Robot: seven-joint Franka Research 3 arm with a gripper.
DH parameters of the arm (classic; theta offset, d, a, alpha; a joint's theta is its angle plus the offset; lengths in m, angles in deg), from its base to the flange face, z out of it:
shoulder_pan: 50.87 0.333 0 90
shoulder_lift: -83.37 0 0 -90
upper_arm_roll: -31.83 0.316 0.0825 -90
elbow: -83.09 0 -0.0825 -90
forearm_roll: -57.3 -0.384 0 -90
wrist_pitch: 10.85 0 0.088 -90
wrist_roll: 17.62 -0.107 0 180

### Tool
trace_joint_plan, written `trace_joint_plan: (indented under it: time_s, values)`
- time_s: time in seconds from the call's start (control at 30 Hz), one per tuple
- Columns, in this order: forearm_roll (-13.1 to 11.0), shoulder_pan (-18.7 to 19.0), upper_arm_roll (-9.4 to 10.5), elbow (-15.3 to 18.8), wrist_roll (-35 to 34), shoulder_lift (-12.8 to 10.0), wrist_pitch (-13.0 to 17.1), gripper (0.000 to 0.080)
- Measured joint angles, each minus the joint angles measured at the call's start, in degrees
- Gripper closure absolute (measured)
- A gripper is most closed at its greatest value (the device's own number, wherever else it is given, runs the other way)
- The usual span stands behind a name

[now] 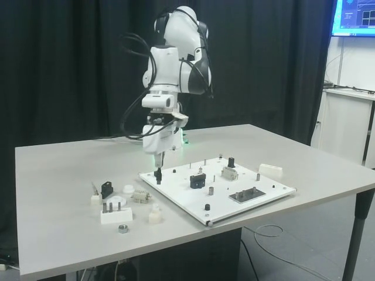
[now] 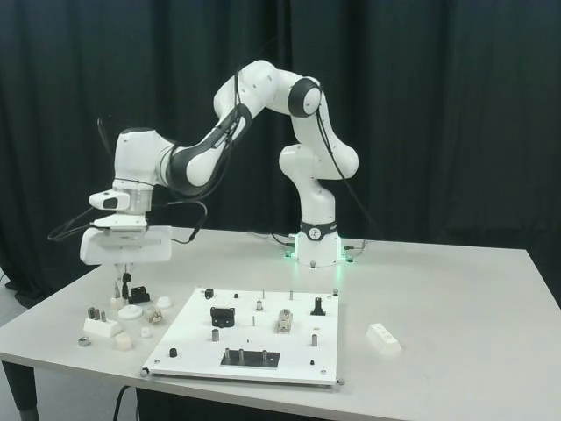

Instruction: Place USB.

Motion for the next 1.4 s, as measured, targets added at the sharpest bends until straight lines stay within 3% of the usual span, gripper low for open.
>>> trace_joint_plan:
  time_s: [0.27, 0.63, 1.4]
  values:
    - [-4.02, -1.38, -0.01, -2.89, -0.89, -2.91, -1.02, 0.0793]
    - [-8.57, -2.26, -0.02, -3.49, -4.01, -4.46, -1.01, 0.0793]
    - [-9.65, -3.25, -0.06, -7.72, -11.89, -9.02, -1.59, 0.0793]
